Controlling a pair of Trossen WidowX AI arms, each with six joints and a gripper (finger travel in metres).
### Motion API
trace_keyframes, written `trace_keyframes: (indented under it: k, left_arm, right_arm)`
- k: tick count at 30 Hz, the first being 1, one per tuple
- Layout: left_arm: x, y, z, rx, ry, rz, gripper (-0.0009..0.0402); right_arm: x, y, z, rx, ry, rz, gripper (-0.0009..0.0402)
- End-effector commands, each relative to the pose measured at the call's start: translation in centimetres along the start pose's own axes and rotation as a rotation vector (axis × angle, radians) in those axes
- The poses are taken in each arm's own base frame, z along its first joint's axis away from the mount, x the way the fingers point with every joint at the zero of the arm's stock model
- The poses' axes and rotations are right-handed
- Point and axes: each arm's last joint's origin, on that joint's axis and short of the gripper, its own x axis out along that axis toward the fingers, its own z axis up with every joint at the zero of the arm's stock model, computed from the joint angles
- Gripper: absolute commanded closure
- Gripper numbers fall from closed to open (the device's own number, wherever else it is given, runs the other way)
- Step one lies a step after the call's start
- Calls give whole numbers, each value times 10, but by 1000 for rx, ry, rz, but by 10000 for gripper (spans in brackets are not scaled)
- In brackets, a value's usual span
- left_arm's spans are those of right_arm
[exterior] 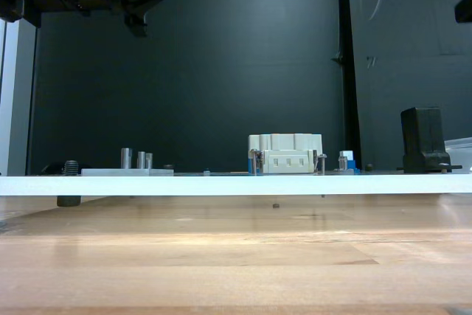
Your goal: Pick the 16mm bar and place in it's hole on the taskboard
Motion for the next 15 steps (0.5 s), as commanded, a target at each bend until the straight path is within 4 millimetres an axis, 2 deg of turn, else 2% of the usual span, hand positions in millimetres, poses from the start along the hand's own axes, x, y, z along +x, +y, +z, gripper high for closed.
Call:
trace_keyframes:
  k: [1, 15]
  left_arm:
    - [0, 0, 0, 0, 0, 0, 393]
    - [0, 0, 0, 0, 0, 0, 393]
  right_arm:
    - [-2, 5, 6, -21, -4, 2, 393]
    - [0, 20, 41, -31, -7, 1, 393]
